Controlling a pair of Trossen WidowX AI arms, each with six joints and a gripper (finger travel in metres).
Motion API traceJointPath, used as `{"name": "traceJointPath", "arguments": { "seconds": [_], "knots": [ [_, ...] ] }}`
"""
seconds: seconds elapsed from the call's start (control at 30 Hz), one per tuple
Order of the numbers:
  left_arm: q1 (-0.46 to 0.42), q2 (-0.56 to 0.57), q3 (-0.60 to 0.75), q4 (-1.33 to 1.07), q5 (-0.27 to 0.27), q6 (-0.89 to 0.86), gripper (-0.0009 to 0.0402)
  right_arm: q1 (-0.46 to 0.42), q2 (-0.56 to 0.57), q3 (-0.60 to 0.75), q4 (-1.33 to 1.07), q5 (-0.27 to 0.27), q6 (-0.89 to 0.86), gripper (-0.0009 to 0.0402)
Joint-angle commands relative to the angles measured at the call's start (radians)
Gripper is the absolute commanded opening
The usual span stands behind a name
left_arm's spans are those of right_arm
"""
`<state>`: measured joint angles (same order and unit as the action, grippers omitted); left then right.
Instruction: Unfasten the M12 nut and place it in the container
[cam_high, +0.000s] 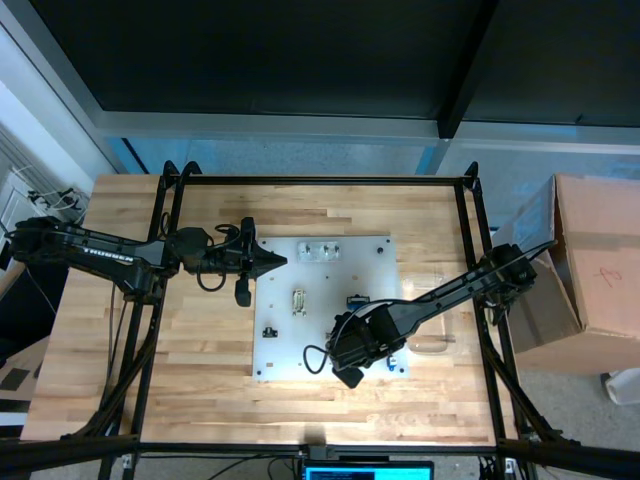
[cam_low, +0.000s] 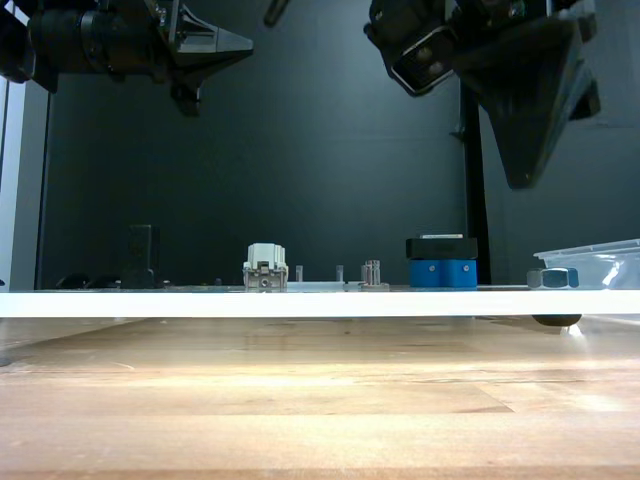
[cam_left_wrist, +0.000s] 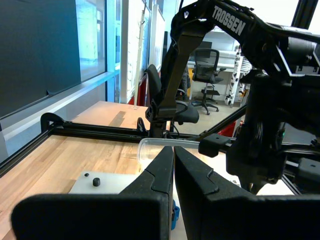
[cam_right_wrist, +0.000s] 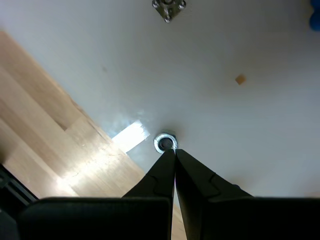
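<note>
The silver nut (cam_right_wrist: 165, 142) sits on its stud on the white board (cam_right_wrist: 225, 115), a dark centre showing through it. In the low view the nut (cam_low: 553, 277) stands at the board's right end, in front of the clear container (cam_low: 600, 262). My right gripper (cam_right_wrist: 175, 149) is shut with nothing between its fingers. It hangs well above the nut (cam_low: 522, 182), pointing down. In the high view it (cam_high: 390, 357) covers the nut. My left gripper (cam_high: 280, 262) is shut on nothing and held high over the board's far left part (cam_low: 245, 43).
On the board stand a white connector (cam_low: 265, 270), a small silver post (cam_low: 371, 272) and a blue block (cam_low: 441, 270). The clear container (cam_high: 440, 325) lies right of the board. A cardboard box (cam_high: 590, 270) stands off the table's right side.
</note>
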<state>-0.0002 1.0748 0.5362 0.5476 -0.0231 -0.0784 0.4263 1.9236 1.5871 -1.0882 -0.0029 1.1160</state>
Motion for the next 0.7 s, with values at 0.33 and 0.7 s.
{"name": "traceJointPath", "arguments": {
  "seconds": [0.33,0.7],
  "knots": [
    [0.000,0.000,0.000,0.000,0.000,0.000,0.0000,0.011,0.003,0.025,-0.050,0.011,-0.176,0.0008],
    [0.000,0.000,0.000,0.000,0.000,0.000,0.0000,0.037,0.058,0.024,-0.014,0.037,-0.262,0.0153]
  ]
}}
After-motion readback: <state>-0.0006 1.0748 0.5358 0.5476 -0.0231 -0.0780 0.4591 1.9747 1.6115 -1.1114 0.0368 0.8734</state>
